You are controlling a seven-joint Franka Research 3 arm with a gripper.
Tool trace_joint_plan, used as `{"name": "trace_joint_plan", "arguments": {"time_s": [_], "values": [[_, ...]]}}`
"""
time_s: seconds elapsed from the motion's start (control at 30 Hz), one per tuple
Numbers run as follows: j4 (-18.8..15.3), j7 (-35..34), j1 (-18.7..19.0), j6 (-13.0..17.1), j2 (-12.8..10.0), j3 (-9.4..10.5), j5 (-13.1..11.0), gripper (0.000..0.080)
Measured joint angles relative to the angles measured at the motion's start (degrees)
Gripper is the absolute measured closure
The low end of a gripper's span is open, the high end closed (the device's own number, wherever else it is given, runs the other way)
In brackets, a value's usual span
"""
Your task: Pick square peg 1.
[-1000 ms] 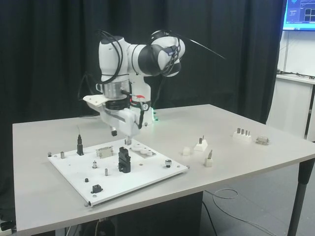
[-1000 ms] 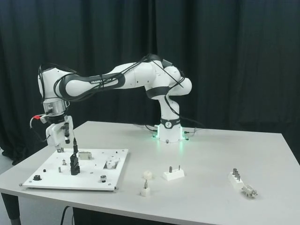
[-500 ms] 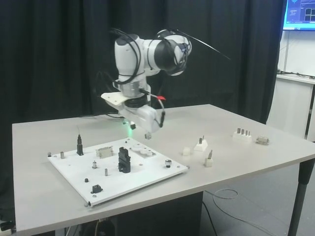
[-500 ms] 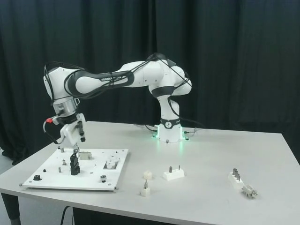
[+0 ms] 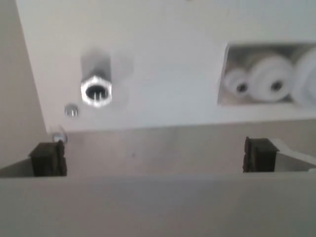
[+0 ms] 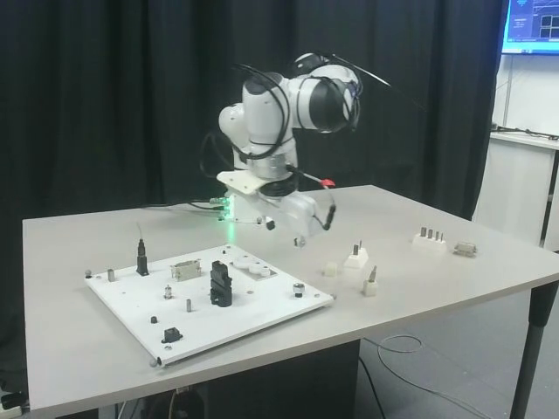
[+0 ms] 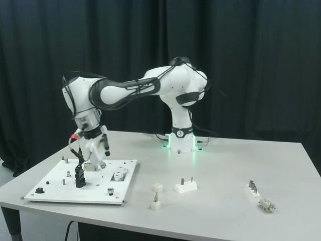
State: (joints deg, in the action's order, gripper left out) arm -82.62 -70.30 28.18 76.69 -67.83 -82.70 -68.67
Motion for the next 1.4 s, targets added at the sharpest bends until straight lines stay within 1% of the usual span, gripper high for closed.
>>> {"name": "trace_joint_plan", "arguments": {"time_s": [0.1,0.2,0.43,0.5,0.57,0.77,0.93,1.17,1.4], "values": [[-2.4,0.15,2.81,0.01,-0.39,-0.93,-0.91,0.0003],[-5.0,0.51,5.88,0.01,-1.17,-2.3,-2.13,0.0003],[-12.19,2.9,13.98,-0.06,-4.71,-6.77,-6.48,0.0003],[-14.44,3.21,16.41,0.09,-5.67,-7.83,-7.4,0.0003],[-16.64,3.31,18.82,0.76,-6.23,-8.49,-7.73,0.0003],[-22.88,3.47,25.96,5.41,-6.04,-8.65,-7.75,0.0003],[-27.27,3.48,31.32,8.66,-5.93,-8.66,-7.85,0.0003],[-32.52,3.48,38.3,12.09,-5.79,-8.65,-8.07,0.0003],[-37.01,3.48,44.75,15.08,-5.41,-8.44,-8.24,0.0003]]}}
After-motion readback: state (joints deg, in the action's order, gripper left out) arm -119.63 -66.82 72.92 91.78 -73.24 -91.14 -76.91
